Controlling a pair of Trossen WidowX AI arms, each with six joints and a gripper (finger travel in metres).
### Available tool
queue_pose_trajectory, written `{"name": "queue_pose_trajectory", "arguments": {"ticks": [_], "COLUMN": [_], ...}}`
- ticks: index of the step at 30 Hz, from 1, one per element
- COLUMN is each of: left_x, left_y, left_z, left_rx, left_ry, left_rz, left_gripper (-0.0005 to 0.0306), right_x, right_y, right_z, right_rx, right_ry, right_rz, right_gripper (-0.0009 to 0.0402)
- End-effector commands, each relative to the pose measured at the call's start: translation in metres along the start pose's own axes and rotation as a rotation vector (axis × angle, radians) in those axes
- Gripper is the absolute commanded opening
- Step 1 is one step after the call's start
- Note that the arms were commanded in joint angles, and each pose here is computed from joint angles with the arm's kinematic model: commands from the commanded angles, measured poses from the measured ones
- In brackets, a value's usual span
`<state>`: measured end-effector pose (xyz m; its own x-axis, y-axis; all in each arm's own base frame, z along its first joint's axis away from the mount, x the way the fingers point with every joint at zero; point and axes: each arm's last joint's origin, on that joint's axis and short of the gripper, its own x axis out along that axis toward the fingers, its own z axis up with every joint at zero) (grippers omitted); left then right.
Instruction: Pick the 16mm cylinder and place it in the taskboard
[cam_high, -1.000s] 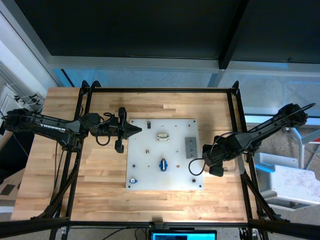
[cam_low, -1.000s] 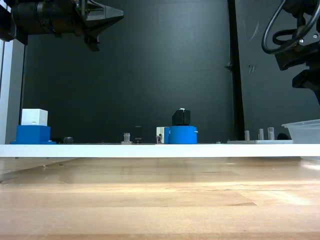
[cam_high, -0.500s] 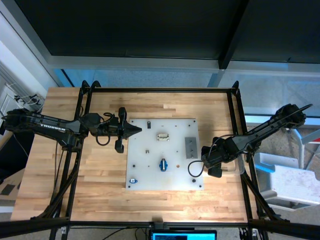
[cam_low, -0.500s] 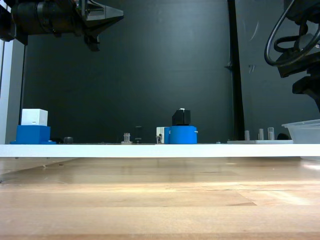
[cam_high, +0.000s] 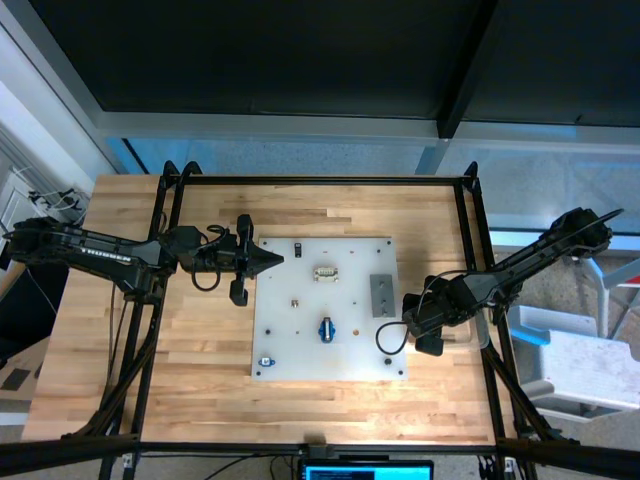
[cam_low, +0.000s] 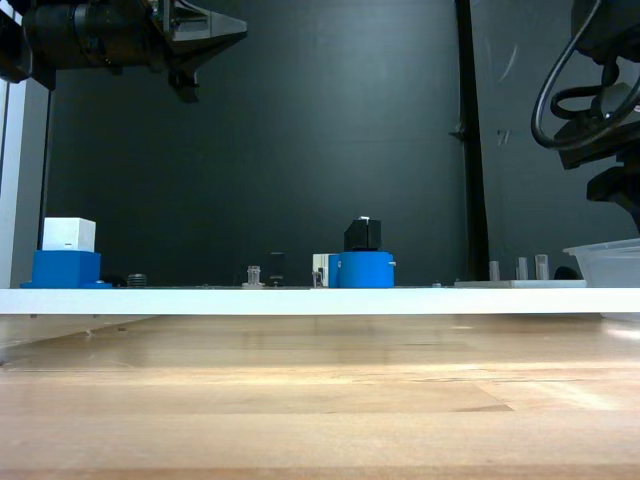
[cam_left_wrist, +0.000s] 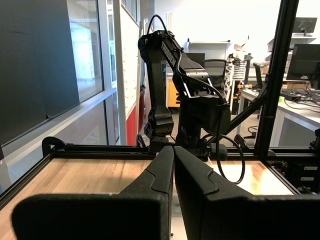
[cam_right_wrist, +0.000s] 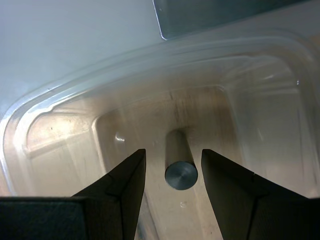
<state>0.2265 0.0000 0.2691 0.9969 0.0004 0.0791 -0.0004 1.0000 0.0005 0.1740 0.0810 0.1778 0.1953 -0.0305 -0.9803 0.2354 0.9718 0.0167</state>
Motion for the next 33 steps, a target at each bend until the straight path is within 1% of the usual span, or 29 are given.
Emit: {"name": "queue_pose_trajectory", "arguments": {"ticks": [1, 12, 23, 33], "left_x": [0.0000, 0.0000, 0.0000, 0.0000], "left_y": [0.0000, 0.0000, 0.0001, 0.0001], "left_z": [0.0000, 0.0000, 0.0000, 0.0000], "left_rx": [0.000, 0.000, 0.000, 0.000], "left_ry": [0.000, 0.000, 0.000, 0.000], "left_rz": [0.000, 0.000, 0.000, 0.000], "left_gripper": [0.0000, 0.0000, 0.0000, 0.0000], "right_x": [0.0016, 0.0035, 0.0035, 0.0035], "right_y": [0.0001, -0.0005, -0.0001, 0.0001], "right_z": [0.0000, -0.0009, -0.0004, -0.0004], "right_rx": [-0.001, -0.001, -0.008, -0.008], "right_ry": [-0.008, -0.009, -0.012, -0.012], "right_rz": [0.005, 0.004, 0.010, 0.013], "right_gripper": [0.0153, 0.0148, 0.0085, 0.0047]}}
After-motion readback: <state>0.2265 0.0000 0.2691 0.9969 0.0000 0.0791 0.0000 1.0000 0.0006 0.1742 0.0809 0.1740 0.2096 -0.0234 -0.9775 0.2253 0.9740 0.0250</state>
